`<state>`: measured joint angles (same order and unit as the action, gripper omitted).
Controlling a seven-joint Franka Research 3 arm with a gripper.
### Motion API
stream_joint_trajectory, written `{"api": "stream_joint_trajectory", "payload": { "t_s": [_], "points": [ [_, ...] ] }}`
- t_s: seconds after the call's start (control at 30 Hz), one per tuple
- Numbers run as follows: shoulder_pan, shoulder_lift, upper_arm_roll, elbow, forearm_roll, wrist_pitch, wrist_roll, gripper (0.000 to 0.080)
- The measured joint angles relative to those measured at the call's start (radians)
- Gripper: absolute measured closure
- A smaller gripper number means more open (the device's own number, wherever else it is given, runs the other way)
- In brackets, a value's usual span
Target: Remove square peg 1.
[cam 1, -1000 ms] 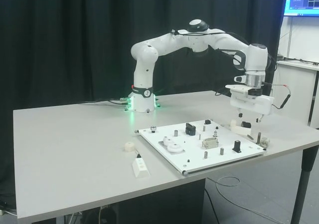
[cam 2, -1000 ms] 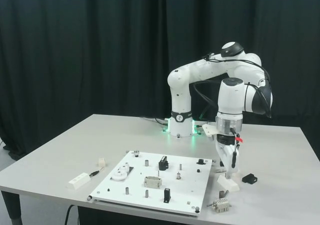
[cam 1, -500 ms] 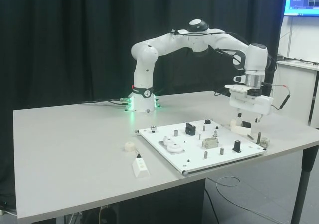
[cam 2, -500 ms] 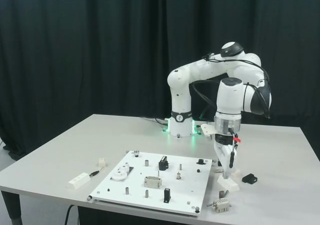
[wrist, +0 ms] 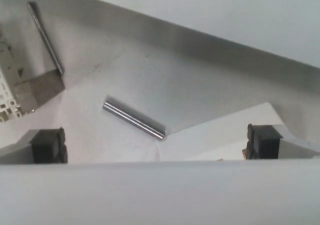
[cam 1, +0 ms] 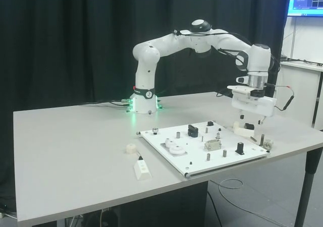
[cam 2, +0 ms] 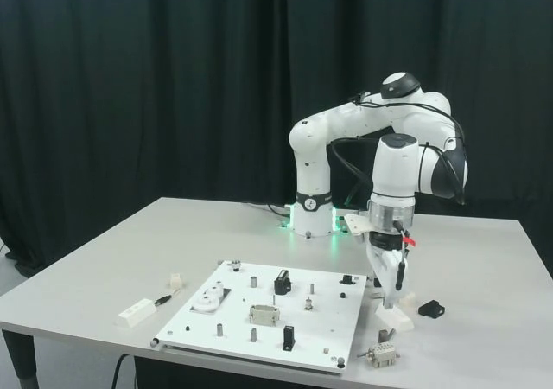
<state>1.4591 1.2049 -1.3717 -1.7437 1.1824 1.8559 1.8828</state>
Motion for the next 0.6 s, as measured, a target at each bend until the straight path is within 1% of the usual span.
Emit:
{"api": "stream_joint_trajectory", "payload": {
  "t_s": [0.37,0.6],
  "points": [
    [0.0,0.0,-0.007,0.0,-0.013,0.0,-0.03,0.0003],
    [-0.002,0.0,-0.015,0.0,-0.03,0.0,-0.091,0.0003]
  ]
}}
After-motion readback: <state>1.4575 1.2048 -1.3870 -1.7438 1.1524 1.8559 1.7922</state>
